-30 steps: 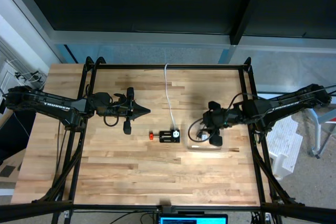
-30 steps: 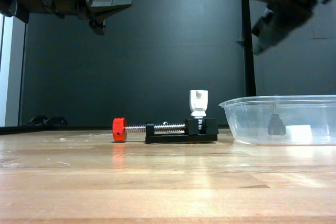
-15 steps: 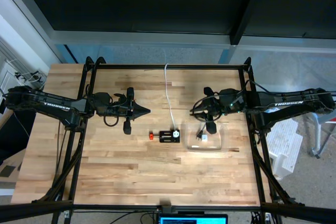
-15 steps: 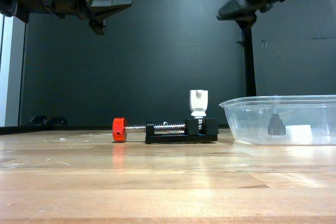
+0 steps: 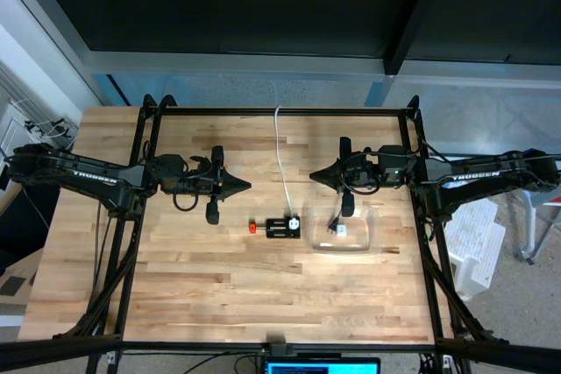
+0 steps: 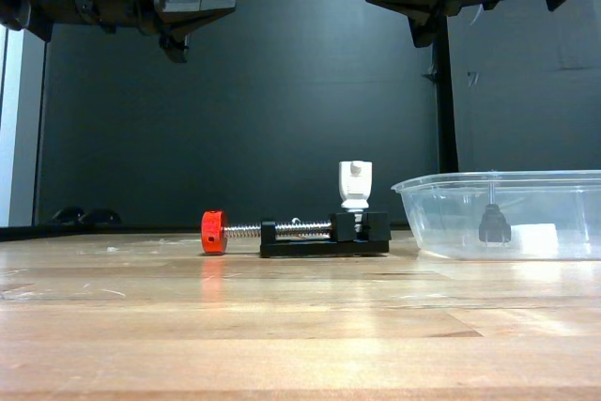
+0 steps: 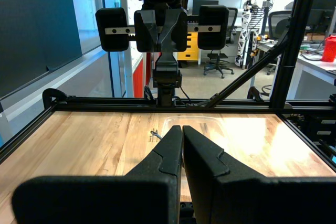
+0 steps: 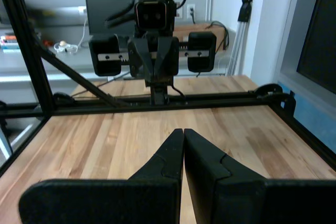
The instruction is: Remove the power plug from the receptacle and place in the container
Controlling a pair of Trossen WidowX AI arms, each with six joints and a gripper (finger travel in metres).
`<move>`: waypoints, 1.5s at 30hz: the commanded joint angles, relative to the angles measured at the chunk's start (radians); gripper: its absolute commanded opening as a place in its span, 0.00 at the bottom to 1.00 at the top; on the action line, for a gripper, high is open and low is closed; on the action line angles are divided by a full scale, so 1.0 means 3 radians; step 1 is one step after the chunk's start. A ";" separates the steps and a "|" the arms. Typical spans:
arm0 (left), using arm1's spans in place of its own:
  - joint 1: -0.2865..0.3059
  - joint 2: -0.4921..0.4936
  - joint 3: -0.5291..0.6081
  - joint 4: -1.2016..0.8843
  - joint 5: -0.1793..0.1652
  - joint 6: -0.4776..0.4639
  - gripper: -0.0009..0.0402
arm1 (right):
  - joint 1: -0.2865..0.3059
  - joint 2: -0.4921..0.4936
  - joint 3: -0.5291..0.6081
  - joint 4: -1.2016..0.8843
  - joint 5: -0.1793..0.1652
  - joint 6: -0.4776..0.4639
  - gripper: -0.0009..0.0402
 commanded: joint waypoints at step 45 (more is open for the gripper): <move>0.0000 0.0001 0.0001 0.0001 0.0001 0.0000 0.02 | 0.0121 0.0005 -0.0409 0.0669 0.0014 0.0229 0.02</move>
